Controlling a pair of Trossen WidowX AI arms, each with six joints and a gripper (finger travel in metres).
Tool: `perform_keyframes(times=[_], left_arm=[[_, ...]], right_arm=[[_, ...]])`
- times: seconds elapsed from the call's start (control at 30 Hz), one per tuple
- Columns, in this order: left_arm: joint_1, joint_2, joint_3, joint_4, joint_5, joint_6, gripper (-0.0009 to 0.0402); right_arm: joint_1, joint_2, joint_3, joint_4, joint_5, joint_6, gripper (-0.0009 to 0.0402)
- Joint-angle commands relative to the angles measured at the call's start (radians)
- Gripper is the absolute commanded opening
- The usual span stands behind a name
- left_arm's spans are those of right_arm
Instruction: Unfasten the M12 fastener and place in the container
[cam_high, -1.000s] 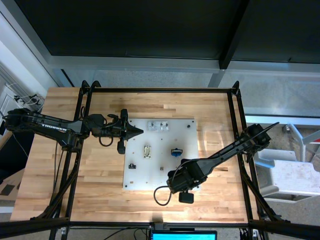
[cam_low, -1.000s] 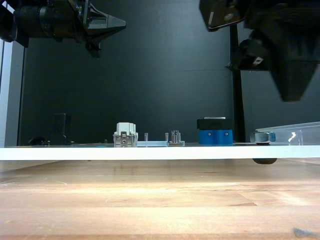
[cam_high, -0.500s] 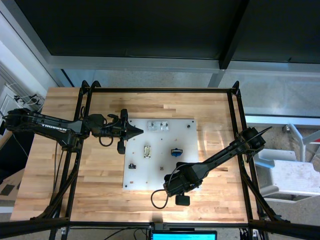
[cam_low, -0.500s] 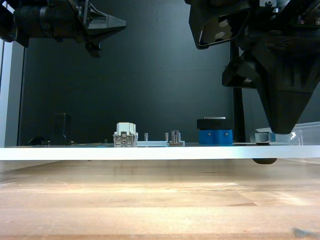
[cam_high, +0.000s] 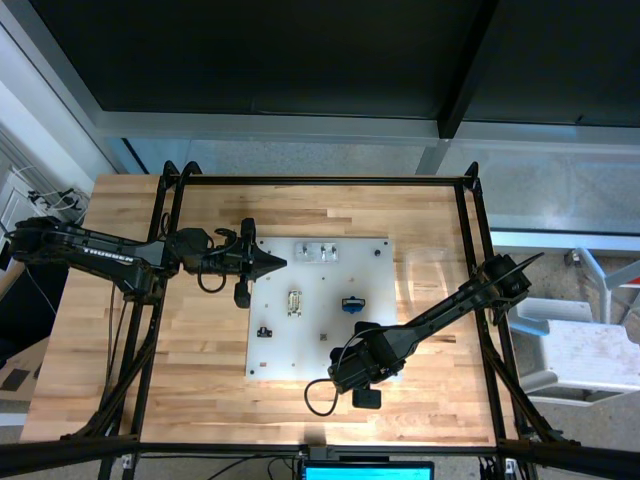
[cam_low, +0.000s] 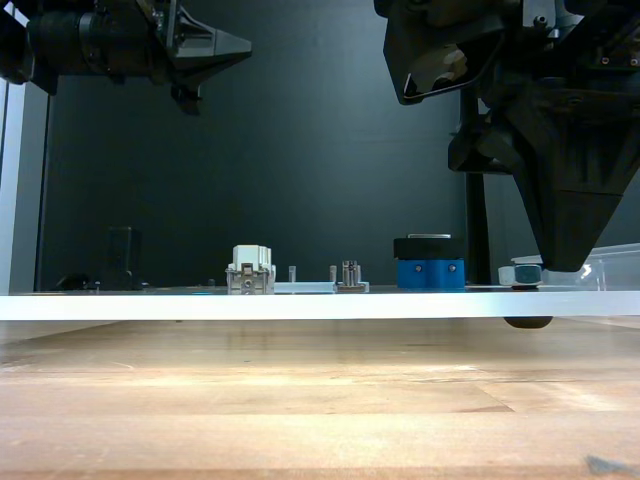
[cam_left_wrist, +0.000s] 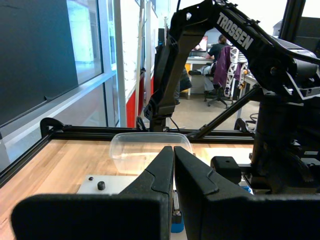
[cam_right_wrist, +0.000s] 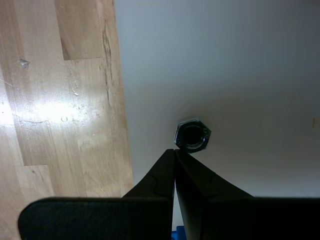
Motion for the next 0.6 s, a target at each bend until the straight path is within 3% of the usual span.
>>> perform_keyframes(times=[0.03, 0.13, 0.23, 0.27, 0.3, 0.5, 0.6], left_arm=[[0.000, 0.000, 0.000, 0.000, 0.000, 0.000, 0.0000], [0.000, 0.000, 0.000, 0.000, 0.000, 0.000, 0.0000], [0.000, 0.000, 0.000, 0.000, 0.000, 0.000, 0.0000], [0.000, 0.000, 0.000, 0.000, 0.000, 0.000, 0.0000], [0.000, 0.000, 0.000, 0.000, 0.000, 0.000, 0.0000], [0.000, 0.000, 0.000, 0.000, 0.000, 0.000, 0.0000], [0.000, 0.000, 0.000, 0.000, 0.000, 0.000, 0.0000]], right_arm=[[-0.001, 0.001, 0.000, 0.001, 0.007, 0.001, 0.0000], [-0.001, 0.001, 0.000, -0.008, 0.021, -0.014, 0.0000], [-0.001, -0.002, 0.009, -0.109, 0.219, 0.040, 0.0000], [-0.001, -0.005, 0.013, -0.143, 0.257, 0.054, 0.0000], [0.000, -0.008, 0.016, -0.164, 0.273, 0.055, 0.0000], [-0.001, -0.036, 0.016, -0.175, 0.251, 0.056, 0.0000], [-0.001, -0.049, 0.016, -0.169, 0.179, 0.056, 0.0000]])
